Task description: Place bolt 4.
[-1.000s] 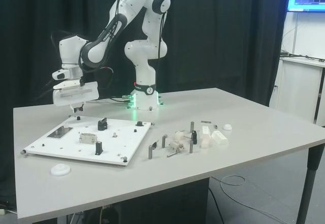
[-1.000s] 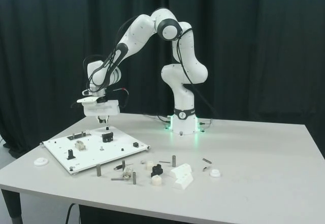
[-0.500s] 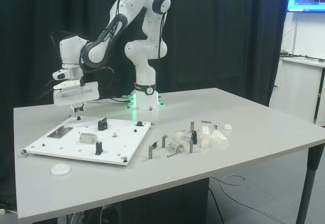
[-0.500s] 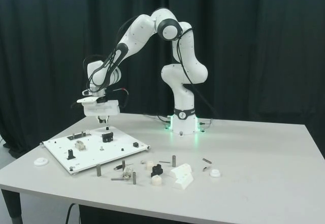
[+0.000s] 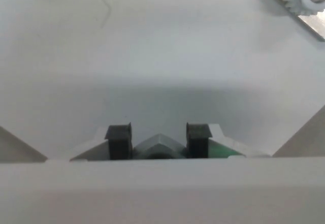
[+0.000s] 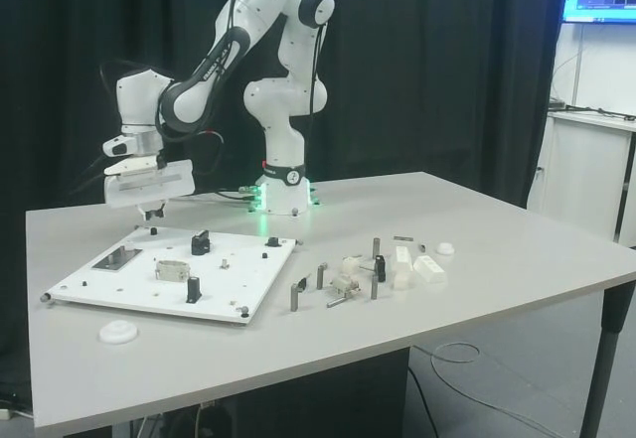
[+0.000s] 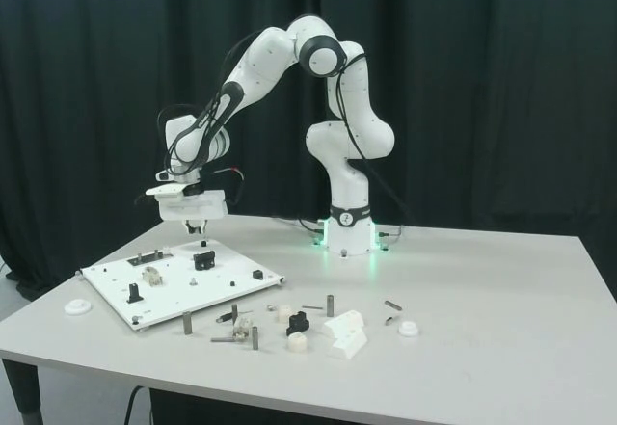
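Change: none seen vs 1 s ago; arm static.
Gripper (image 5: 158, 141): fingers spread, nothing pinched, over flat white assembly board (image 6: 249, 281) far corner.
Counter (image 6: 477, 289): grey; loose bolts.

Two room cameras stand well back, facing the white jointed arm (image 6: 248, 51) from different sides; both share the flat white assembly board (image 7: 183, 280). Wrist camera looks down close on it.

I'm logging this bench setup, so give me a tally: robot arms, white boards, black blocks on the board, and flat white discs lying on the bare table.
White robot arm: 1
White square board: 1
Black blocks on the board: 3
Flat white round discs on the grey table: 2
Total: 7
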